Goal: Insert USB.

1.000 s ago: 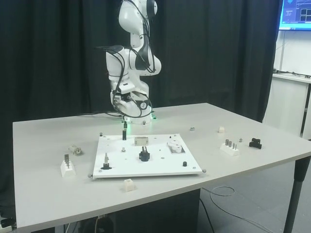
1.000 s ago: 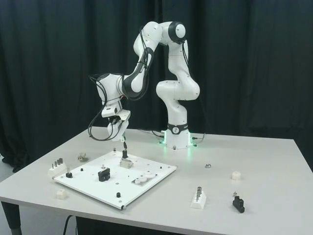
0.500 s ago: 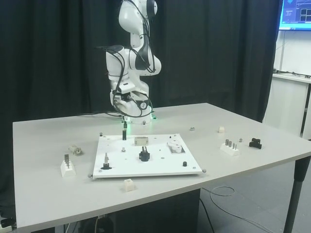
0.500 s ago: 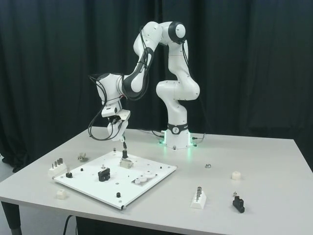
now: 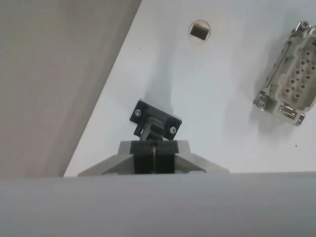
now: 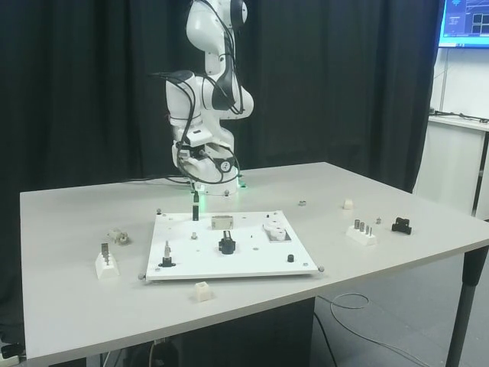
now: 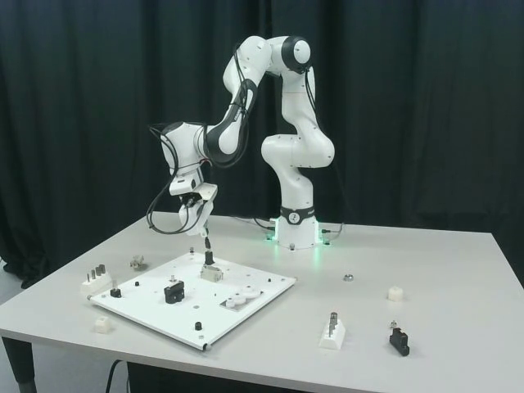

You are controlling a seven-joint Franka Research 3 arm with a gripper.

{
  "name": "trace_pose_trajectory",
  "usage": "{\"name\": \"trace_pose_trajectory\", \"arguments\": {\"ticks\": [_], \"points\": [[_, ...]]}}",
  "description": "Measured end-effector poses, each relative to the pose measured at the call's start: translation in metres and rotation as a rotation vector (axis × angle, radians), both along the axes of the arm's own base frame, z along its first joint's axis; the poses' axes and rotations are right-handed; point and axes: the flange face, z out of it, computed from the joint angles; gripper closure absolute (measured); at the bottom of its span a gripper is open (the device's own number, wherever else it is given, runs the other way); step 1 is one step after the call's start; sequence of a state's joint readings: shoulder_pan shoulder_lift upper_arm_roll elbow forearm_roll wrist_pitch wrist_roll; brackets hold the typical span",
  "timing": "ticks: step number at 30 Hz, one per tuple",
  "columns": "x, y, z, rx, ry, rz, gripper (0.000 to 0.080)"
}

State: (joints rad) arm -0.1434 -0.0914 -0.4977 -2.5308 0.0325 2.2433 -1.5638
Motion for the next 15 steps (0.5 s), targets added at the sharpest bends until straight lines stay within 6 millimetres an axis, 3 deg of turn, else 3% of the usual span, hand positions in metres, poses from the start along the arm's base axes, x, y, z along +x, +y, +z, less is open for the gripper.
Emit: {"name": "trace_pose_trajectory", "arguments": {"ticks": [15], "points": [[-0.0009,-0.0014,-0.0014,0.0,-0.001,0.005,0.0794]]}}
